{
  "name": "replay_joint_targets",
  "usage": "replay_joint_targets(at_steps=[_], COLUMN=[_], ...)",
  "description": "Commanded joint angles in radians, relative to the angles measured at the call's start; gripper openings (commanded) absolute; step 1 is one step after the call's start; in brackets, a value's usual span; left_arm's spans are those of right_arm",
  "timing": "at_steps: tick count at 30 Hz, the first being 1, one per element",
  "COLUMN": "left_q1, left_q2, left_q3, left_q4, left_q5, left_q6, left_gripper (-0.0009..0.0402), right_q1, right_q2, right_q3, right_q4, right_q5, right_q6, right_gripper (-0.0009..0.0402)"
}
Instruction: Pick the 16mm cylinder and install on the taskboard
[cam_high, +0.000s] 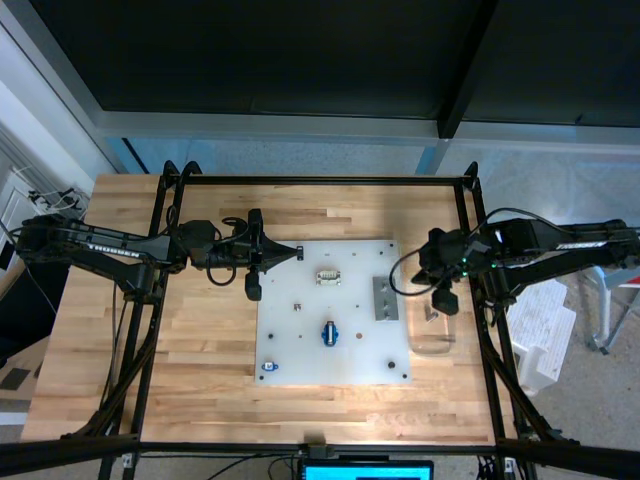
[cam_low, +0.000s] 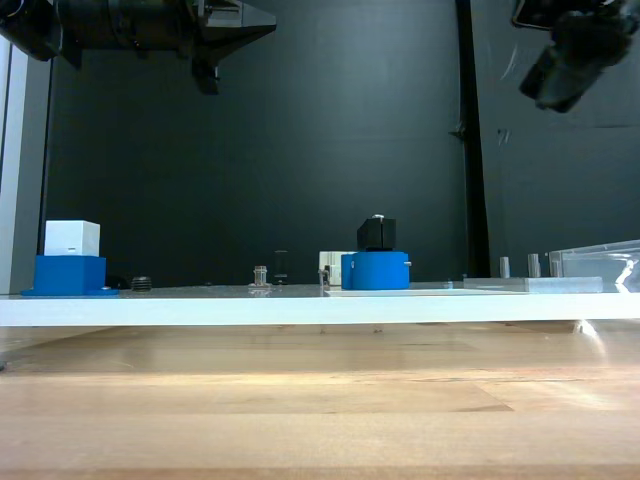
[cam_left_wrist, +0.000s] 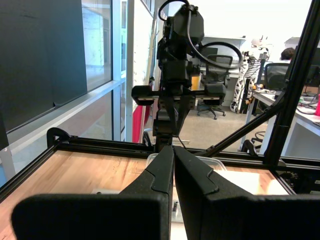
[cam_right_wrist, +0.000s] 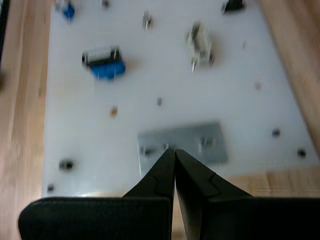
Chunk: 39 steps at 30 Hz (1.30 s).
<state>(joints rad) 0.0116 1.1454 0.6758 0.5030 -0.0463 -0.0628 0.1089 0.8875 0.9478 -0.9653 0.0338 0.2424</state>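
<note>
The white taskboard (cam_high: 300, 345) lies mid-table and carries a blue connector (cam_high: 328, 333), a beige connector (cam_high: 327, 277) and a grey metal block (cam_high: 385, 297). A tiny grey piece (cam_high: 431, 316) that looks like the 16mm cylinder lies in the clear tray (cam_high: 440, 345) right of the board. My right gripper (cam_high: 428, 272) hangs high over the tray's far end. Its fingers are shut with nothing visible between them. In the right wrist view its tips (cam_right_wrist: 174, 150) line up with the grey block (cam_right_wrist: 200, 142). My left gripper (cam_high: 296, 251) is shut and hovers high at the board's far left corner.
A black frame (cam_high: 320, 181) rims the wooden table. A blue base with a white cube (cam_low: 70, 262) stands at the board's near left. Two small pegs (cam_low: 505, 265) rise from the grey block. A screen (cam_high: 365, 470) sits at the near edge.
</note>
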Motion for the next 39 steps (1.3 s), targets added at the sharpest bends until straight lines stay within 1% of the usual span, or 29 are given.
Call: replay_joint_targets(at_steps=[1,6,8,9,16,19,23,26,29,30,32,35,39], left_q1=[0.000,0.000,0.000,0.000,0.000,0.000,0.000,0.000,0.000,0.000,0.000,0.000,0.000], left_q2=[0.000,0.000,0.000,0.000,0.000,0.000,0.000,0.000,0.000,0.000,0.000,0.000,0.000], left_q3=[0.000,0.000,0.000,0.000,0.000,0.000,0.000,0.000,0.000,0.000,0.000,0.000,0.000], left_q4=[0.000,0.000,0.000,0.000,0.000,0.000,0.000,0.000,0.000,0.000,0.000,0.000,0.000], left_q5=[0.000,0.000,0.000,0.000,0.000,0.000,0.000,0.000,0.000,0.000,0.000,0.000,0.000], left_q6=[0.000,0.000,0.000,0.000,0.000,0.000,0.000,0.000,0.000,0.000,0.000,0.000,0.000], left_gripper=[0.0000,0.0000,0.0000,0.0000,0.0000,0.0000,0.0000,0.0000,0.0000,0.0000,0.0000,0.0000,0.0000], right_q1=[0.036,0.108,0.129,0.140,0.179,0.193,0.227,0.237,0.240,0.241,0.251,0.282,0.323], right_q2=[0.000,0.003,0.005,0.005,0.006,0.019,0.041,0.054,0.066,0.069,0.074,0.082,0.091], right_q3=[0.007,0.006,0.006,0.006,0.004,0.002,-0.016,-0.043,-0.060,-0.063,-0.067,-0.075,-0.098], right_q4=[-0.090,-0.189,-0.212,-0.221,-0.293,-0.319,-0.326,-0.324,-0.315,-0.309,-0.297,-0.290,-0.263], right_q5=[0.000,0.005,0.024,0.026,0.026,0.026,0.026,0.027,0.031,0.035,0.056,0.097,0.097], right_q6=[0.025,0.065,0.074,0.079,0.114,0.121,0.144,0.147,0.172,0.175,0.187,0.198,0.223], right_gripper=[0.0000,0.0000,0.0000,0.0000,0.0000,0.0000,0.0005,0.0024,0.0054,0.0066,0.0090,0.0126,0.0161])
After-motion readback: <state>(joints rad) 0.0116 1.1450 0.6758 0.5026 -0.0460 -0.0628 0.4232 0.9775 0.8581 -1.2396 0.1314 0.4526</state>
